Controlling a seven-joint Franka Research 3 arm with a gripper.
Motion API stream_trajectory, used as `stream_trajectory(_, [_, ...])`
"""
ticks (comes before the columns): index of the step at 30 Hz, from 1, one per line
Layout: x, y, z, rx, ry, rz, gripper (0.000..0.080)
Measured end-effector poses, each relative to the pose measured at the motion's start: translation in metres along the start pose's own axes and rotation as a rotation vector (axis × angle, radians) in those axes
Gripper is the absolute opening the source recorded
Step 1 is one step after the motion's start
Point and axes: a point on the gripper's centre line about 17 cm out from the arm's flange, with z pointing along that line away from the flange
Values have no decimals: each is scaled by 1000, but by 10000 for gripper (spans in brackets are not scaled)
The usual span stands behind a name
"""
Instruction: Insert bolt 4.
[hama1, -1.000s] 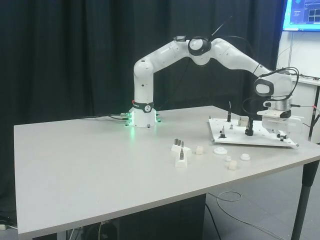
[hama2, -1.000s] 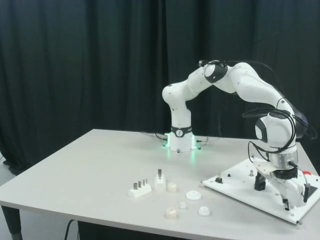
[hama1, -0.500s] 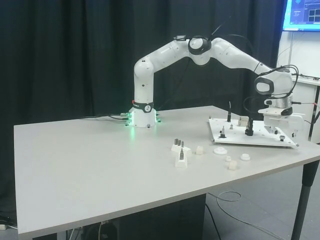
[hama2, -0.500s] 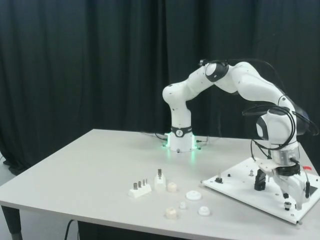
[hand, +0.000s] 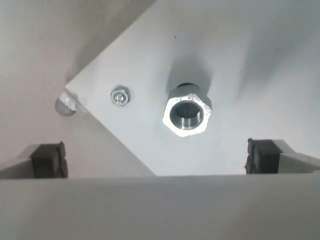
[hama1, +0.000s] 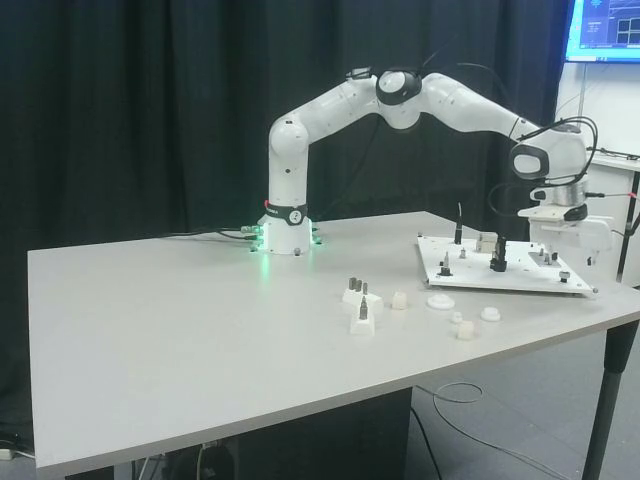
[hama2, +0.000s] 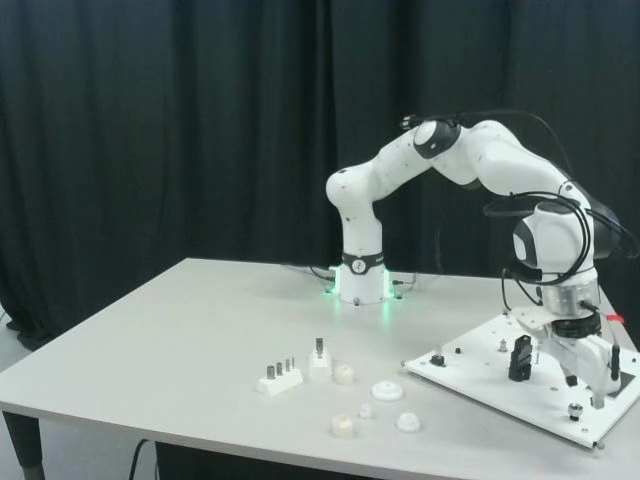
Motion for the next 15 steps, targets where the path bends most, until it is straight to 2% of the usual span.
stream_trajectory(15, [-2, 0, -7, -4, 0, -10, 800])
